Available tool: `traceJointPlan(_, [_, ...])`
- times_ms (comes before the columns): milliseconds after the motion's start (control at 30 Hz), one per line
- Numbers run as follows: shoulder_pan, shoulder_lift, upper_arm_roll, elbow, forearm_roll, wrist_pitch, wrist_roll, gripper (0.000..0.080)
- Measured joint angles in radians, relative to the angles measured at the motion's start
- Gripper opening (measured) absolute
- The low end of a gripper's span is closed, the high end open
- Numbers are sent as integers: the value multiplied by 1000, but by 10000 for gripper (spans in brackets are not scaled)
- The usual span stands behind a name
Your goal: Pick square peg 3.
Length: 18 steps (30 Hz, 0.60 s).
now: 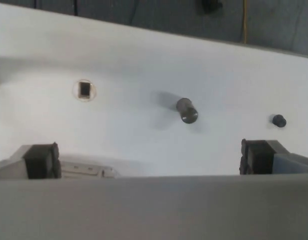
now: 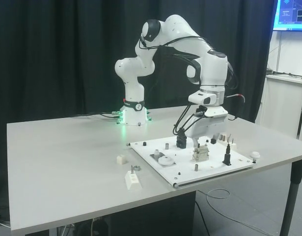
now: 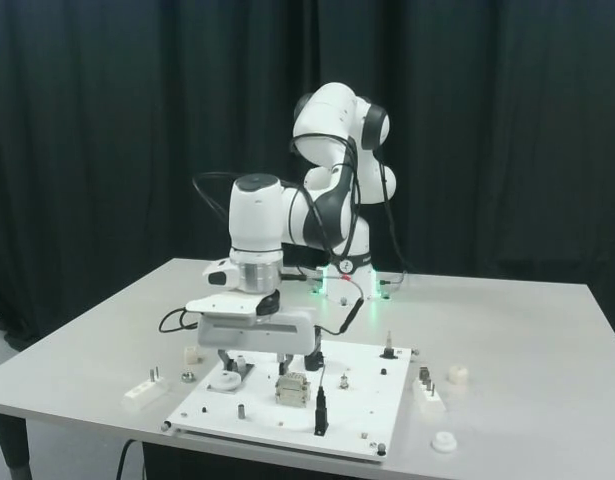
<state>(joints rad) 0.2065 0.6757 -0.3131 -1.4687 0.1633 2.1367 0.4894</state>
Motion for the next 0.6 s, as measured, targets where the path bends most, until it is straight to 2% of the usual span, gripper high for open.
traceJointPlan(233, [12, -22, 8, -1, 0, -18, -16, 800])
traceJointPlan(600, [57, -74, 8, -17, -1, -91, -33, 800])
